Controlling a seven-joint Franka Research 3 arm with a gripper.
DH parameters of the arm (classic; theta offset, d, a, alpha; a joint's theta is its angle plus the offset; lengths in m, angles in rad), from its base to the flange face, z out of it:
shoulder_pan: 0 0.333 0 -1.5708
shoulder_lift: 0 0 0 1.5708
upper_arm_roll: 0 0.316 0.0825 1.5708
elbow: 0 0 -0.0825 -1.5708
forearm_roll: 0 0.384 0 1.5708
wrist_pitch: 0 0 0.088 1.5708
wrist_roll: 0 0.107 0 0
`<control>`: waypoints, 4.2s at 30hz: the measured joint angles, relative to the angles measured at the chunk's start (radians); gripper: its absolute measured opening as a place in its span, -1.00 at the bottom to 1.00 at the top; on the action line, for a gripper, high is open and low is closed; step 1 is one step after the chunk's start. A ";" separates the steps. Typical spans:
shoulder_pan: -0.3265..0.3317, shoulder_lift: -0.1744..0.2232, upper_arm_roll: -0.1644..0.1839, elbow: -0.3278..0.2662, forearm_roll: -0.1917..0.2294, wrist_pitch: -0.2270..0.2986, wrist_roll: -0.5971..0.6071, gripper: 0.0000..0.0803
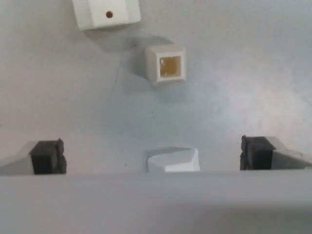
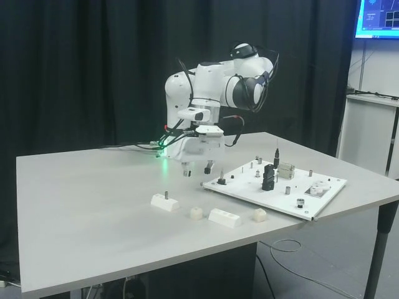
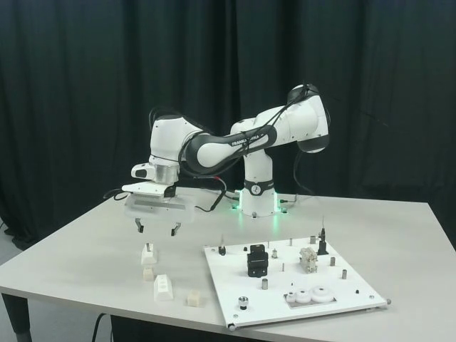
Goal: Pick square peg 2.
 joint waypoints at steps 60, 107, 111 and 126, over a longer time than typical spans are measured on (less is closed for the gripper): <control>-0.152 0.032 0.058 -0.015 -0.012 -0.092 -0.248 0.99; -0.282 0.047 0.156 0.045 0.062 -0.074 -0.268 0.99; -0.283 0.047 0.156 0.045 0.062 -0.073 -0.271 0.69; -0.284 0.047 0.157 0.046 0.062 -0.071 -0.278 -0.74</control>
